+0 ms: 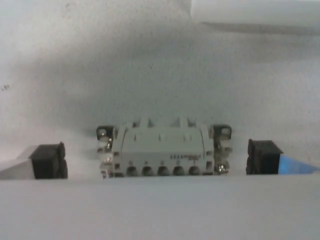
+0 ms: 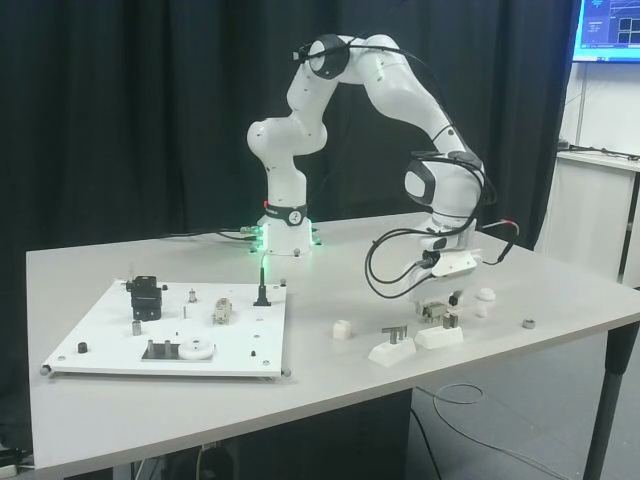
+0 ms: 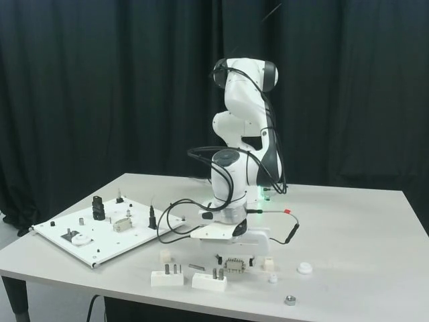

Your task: Pick waterproof.

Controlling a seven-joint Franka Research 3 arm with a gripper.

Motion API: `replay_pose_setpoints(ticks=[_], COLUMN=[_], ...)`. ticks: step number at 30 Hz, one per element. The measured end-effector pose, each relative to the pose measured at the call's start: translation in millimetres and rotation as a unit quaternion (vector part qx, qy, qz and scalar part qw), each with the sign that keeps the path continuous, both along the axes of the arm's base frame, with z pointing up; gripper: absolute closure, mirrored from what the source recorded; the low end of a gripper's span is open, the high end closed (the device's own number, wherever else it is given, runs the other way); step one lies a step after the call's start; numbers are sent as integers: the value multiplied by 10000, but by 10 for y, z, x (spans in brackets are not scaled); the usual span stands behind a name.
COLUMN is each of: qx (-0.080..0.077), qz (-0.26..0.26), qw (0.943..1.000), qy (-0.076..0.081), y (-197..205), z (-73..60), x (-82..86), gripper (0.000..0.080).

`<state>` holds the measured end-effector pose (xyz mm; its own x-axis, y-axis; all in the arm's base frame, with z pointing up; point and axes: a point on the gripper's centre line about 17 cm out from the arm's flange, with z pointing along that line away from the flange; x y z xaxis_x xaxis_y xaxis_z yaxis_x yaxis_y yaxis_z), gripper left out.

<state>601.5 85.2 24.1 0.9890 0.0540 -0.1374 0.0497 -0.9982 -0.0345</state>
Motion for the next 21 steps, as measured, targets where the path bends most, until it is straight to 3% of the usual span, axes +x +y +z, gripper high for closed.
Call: replay_pose_setpoints(ticks=[21], qx=[-55], qz=[-79], qw=[9999], qy=[-48], y=[-26], z=[-110], x=[6], gripper=[3])
